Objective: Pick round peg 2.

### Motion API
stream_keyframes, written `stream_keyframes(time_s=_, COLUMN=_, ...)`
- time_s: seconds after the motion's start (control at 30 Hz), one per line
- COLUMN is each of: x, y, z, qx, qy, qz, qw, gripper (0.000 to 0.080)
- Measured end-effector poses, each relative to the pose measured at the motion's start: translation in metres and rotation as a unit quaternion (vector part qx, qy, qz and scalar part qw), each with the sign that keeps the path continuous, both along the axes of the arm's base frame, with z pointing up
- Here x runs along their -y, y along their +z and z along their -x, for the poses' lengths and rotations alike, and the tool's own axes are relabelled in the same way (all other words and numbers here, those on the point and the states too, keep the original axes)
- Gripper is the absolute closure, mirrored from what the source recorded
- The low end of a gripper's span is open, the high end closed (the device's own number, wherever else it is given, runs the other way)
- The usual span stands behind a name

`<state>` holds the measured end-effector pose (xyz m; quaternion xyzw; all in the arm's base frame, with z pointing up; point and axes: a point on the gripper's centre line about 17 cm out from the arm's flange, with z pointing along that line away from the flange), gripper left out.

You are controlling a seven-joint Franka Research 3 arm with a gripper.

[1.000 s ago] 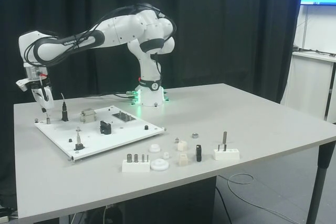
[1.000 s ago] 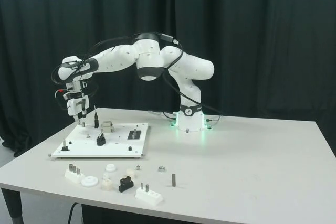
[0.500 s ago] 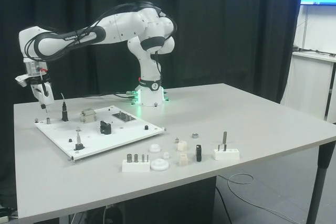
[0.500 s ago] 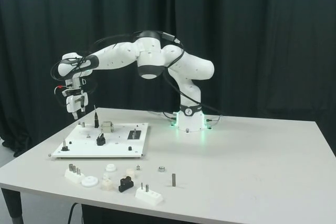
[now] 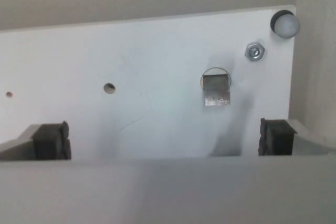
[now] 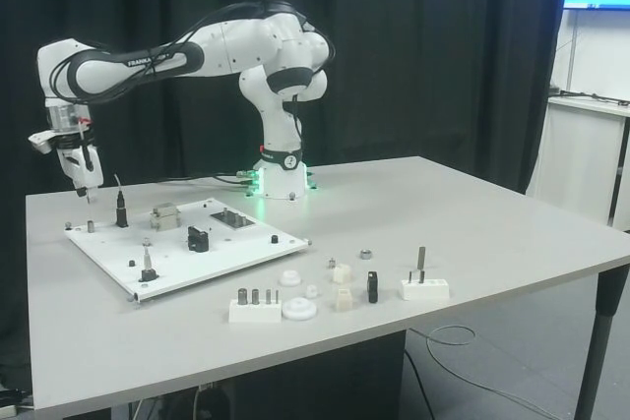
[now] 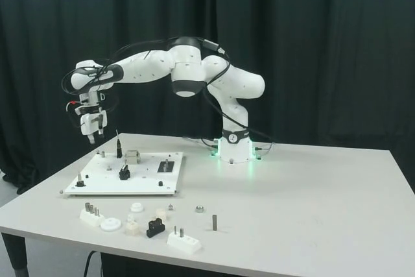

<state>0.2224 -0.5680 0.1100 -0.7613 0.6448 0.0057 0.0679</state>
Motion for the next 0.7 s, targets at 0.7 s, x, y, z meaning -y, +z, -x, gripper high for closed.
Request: stream_keyframes(time_s=0.7, x=0.003, y=0.022, z=-0.012, qx=0.0, qy=0.008, qz=0.015, qw=0.9999, gripper=0.0003)
